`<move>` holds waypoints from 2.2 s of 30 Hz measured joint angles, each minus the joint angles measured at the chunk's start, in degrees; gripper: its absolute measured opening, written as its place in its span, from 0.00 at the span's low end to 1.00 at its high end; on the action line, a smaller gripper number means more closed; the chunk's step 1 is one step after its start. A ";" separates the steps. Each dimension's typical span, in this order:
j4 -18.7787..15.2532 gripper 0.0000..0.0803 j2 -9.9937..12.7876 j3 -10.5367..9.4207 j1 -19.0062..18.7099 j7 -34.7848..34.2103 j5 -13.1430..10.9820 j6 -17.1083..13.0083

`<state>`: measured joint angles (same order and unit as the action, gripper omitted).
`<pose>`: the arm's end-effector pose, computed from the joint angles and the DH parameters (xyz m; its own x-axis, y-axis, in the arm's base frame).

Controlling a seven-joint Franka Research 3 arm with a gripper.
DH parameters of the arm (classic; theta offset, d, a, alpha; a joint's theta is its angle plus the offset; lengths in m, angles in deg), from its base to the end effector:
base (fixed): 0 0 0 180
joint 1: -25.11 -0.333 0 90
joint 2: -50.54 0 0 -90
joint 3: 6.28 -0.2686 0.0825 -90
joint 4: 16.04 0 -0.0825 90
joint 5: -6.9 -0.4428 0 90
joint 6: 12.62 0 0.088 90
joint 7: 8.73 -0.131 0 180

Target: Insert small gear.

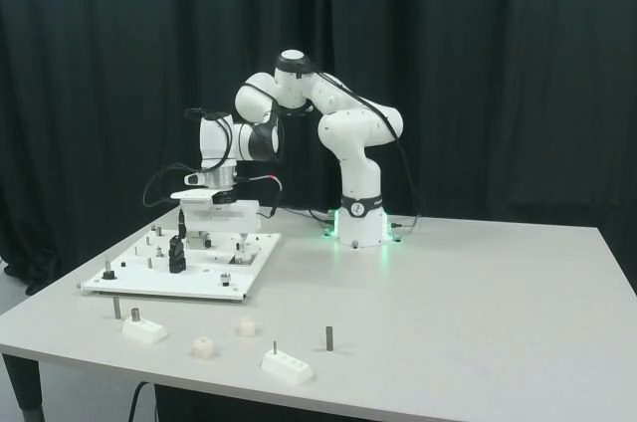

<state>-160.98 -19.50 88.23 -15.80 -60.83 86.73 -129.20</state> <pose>0.3934 -0.2738 0.1695 0.6501 -0.7576 0.0580 -0.7480 -0.6515 -0.1266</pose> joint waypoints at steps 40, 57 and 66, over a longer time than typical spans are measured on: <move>-0.03 1.00 -0.06 -0.06 -0.13 2.62 0.22 0.12; -0.04 1.00 -0.06 -0.15 -0.14 2.80 0.83 0.19; 0.03 1.00 -0.06 -0.16 -0.27 2.94 1.25 0.12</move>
<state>-160.95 -19.56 88.07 -16.07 -57.89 87.97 -129.08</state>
